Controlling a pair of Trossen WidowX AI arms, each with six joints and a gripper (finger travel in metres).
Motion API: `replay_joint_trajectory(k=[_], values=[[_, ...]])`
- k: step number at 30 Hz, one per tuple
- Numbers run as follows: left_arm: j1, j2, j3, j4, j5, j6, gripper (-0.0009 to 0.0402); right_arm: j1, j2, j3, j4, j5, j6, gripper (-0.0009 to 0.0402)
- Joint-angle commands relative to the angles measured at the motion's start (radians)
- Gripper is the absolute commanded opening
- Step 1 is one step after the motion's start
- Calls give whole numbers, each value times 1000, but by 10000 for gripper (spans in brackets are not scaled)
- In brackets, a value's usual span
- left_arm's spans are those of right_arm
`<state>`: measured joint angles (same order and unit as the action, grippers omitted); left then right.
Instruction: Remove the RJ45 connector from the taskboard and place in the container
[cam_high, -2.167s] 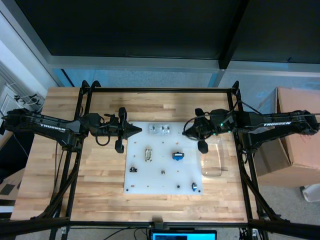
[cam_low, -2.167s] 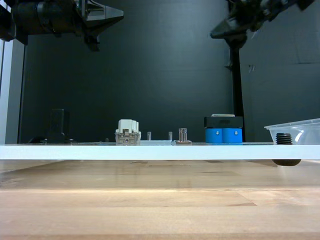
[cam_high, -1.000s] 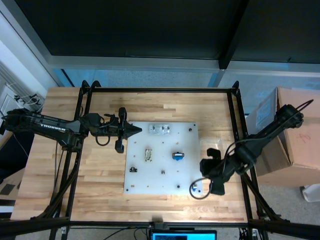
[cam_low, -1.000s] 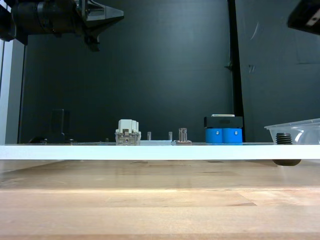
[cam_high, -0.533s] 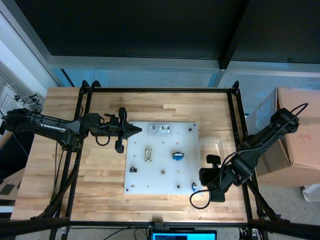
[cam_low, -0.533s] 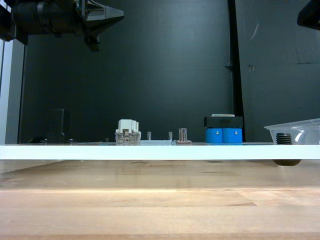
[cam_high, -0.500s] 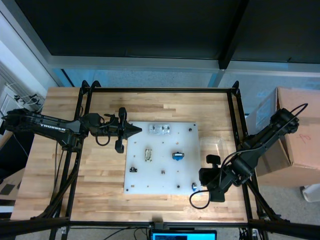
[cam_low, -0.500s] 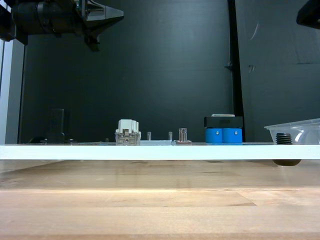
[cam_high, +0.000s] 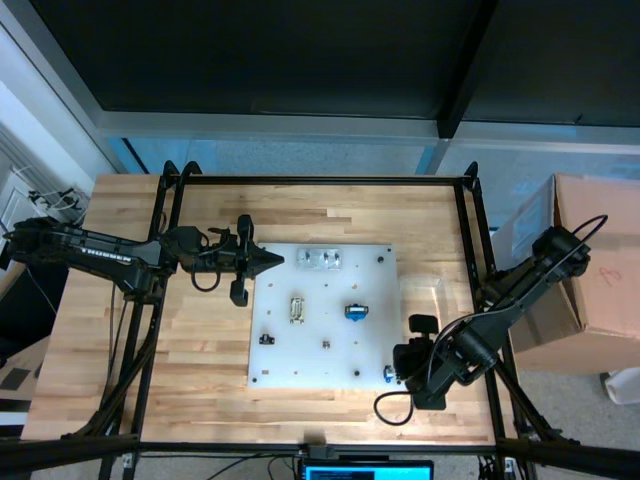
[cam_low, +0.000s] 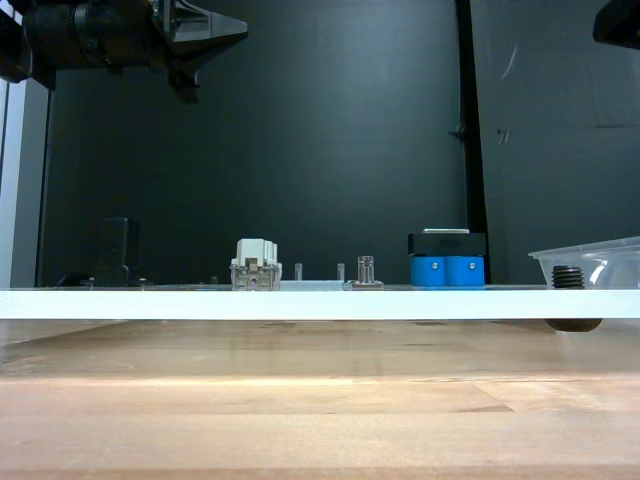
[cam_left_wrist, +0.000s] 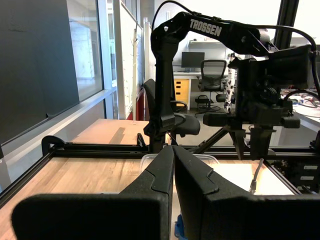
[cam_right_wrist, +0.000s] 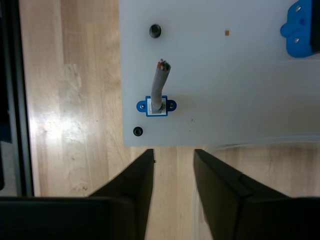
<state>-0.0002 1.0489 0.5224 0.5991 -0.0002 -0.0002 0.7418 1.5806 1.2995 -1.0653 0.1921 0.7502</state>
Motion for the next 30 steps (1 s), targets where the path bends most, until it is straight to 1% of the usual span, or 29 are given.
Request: replay_joint_trajectory(k=[1, 6, 7, 22, 30], values=[[0, 0, 0, 0, 0, 0, 0, -8, 28, -1, 14, 3, 2, 162], [0, 0, 0, 0, 0, 0, 0, -17, 68, -1, 40, 11, 2, 188], [0, 0, 0, 0, 0, 0, 0, -19, 76, -1, 45, 23, 1, 190], [0, 0, 0, 0, 0, 0, 0, -24, 162, -6, 127, 25, -24, 188], [0, 0, 0, 0, 0, 0, 0, -24, 177, -20, 163, 26, -37, 188]])
